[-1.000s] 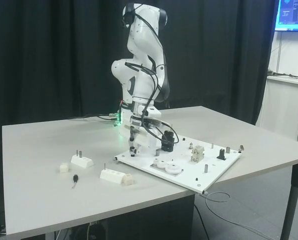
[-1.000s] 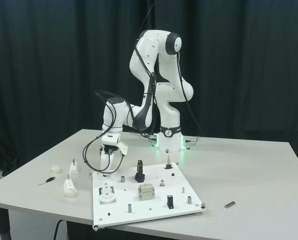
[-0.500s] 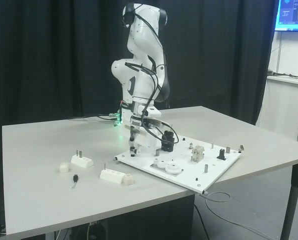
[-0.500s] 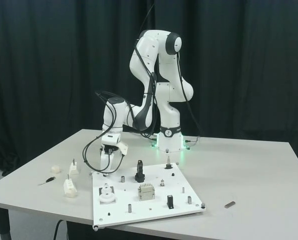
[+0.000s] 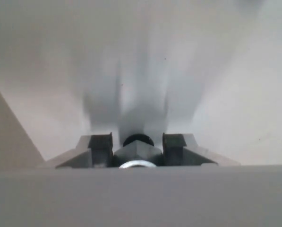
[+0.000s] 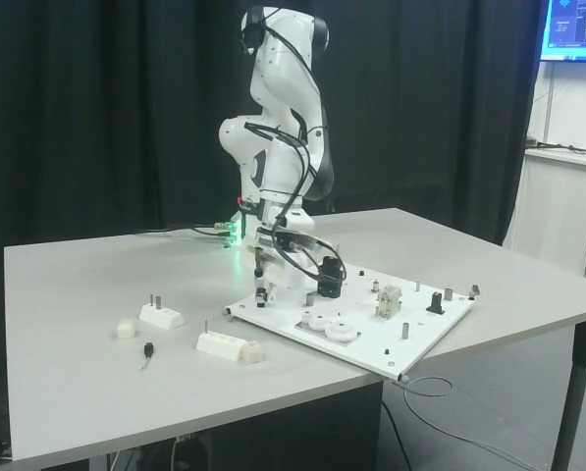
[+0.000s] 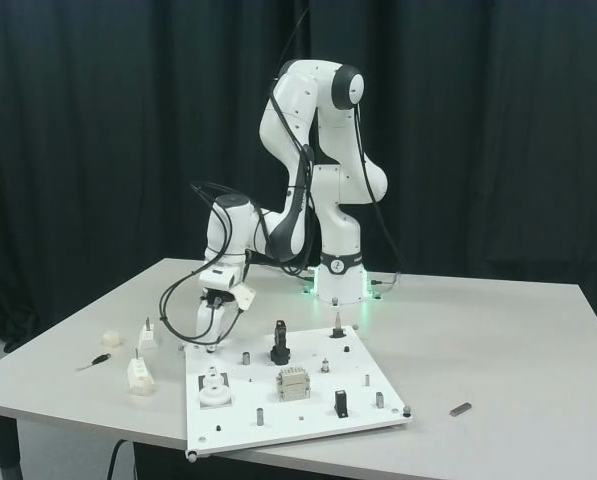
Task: Insert bolt 4.
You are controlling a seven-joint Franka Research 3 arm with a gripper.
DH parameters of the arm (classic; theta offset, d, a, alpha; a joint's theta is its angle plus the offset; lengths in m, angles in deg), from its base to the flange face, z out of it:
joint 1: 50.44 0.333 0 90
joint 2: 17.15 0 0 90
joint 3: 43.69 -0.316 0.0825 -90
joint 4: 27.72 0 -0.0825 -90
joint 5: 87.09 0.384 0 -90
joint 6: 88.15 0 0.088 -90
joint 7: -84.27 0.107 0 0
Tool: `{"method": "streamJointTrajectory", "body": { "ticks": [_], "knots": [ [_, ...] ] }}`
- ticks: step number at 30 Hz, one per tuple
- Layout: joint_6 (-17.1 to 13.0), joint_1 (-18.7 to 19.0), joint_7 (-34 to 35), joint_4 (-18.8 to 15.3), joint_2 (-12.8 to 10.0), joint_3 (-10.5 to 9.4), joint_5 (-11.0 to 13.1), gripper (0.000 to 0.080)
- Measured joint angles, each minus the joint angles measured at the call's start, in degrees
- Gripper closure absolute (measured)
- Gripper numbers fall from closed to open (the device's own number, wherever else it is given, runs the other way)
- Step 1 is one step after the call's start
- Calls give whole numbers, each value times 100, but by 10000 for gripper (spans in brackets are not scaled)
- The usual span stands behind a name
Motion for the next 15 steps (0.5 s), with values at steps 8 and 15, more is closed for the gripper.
{"method": "streamJointTrajectory", "body": {
  "ticks": [8, 15],
  "knots": [
    [-5, 0, 452, 1, -2, -4, 104, 580],
    [45, 0, 1042, 21, -5, -10, 294, 580]
  ]
}}
